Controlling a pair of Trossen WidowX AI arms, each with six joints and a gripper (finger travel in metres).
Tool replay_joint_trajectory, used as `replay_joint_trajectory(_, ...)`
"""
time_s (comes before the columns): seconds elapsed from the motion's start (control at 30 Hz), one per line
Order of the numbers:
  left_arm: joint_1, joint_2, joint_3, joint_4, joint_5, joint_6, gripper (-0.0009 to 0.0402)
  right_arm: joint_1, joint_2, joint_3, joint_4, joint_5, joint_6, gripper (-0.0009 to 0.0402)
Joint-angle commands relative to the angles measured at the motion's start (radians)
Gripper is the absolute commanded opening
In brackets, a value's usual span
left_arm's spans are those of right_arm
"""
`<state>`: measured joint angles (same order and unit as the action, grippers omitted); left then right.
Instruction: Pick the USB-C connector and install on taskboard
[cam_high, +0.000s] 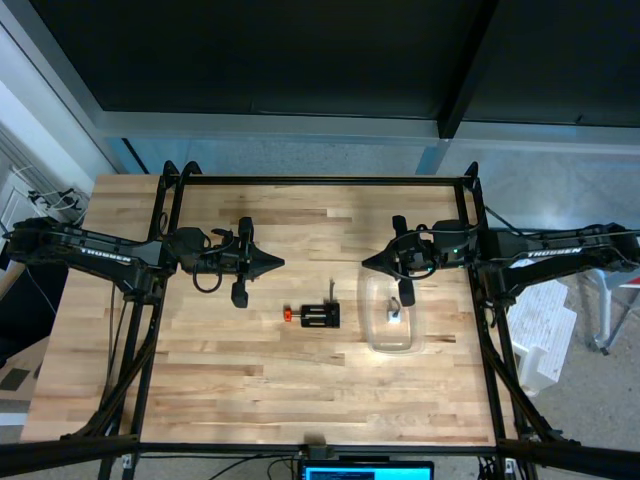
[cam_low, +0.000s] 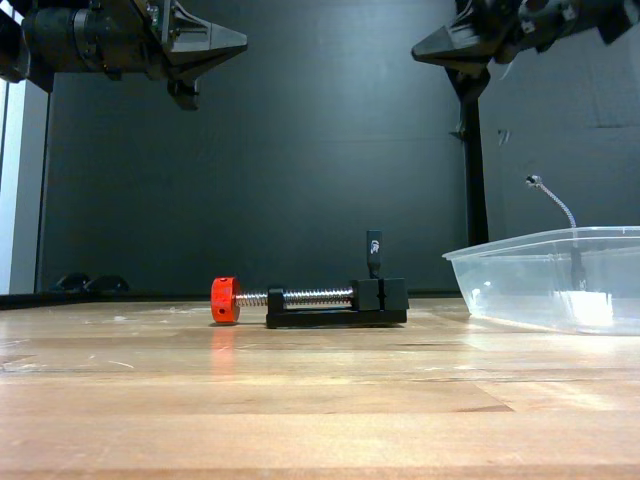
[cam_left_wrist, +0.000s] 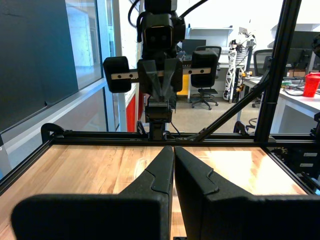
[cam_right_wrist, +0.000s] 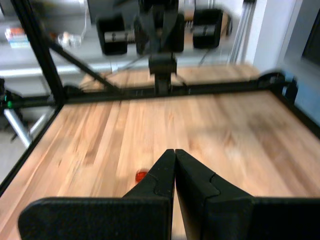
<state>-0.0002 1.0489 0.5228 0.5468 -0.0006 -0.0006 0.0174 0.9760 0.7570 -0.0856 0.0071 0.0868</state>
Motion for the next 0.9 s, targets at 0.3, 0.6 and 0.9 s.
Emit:
replay_joint_trajectory(0.3, 0.000, 0.000, 0.000, 0.000, 0.000, 0.000, 0.0000, 0.051, 0.002, 0.150, -0.449, 0.000, 0.088, 0.0000)
replay_joint_trajectory(0.6, 0.000, 0.000, 0.000, 0.000, 0.000, 0.000, 0.0000, 0.091, 0.032, 0.236, -0.756, -0.001, 0.144, 0.0000)
replay_joint_trajectory(0.9, 0.000, 0.000, 0.000, 0.000, 0.000, 0.000, 0.0000, 0.126, 0.153, 0.362, -1.053, -0.009, 0.151, 0.0000)
